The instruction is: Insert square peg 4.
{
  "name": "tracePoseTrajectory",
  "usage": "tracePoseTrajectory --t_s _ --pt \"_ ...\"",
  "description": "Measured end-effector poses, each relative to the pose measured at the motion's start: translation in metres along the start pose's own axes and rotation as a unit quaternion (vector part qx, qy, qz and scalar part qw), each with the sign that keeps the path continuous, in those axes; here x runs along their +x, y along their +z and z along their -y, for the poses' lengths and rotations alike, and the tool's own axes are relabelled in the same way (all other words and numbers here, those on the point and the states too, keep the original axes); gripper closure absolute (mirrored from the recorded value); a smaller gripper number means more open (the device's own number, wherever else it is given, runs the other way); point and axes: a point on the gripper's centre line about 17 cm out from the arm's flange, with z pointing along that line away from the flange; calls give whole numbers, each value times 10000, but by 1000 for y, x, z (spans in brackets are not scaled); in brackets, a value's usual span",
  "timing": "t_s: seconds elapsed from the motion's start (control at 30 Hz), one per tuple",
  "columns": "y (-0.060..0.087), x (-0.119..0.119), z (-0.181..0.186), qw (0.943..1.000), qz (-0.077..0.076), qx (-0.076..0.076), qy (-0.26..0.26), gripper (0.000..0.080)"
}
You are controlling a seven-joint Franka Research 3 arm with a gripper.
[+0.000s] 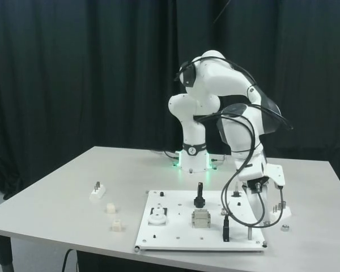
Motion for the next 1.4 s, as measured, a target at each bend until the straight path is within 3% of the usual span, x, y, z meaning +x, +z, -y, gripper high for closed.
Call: tracePoseTrajectory --t_s 0.37,0.67,0.93,1.2,1.4 --pt "8 -3 -14 9987 400 -306 -55 3" --pt "14 -17 -28 9973 591 -424 -57 3" --pt "9 -29 -42 9958 736 -551 -32 3" --pt "3 -45 -49 9940 902 -620 -10 3" --pt "4 -58 -50 9930 1031 -584 -23 3"
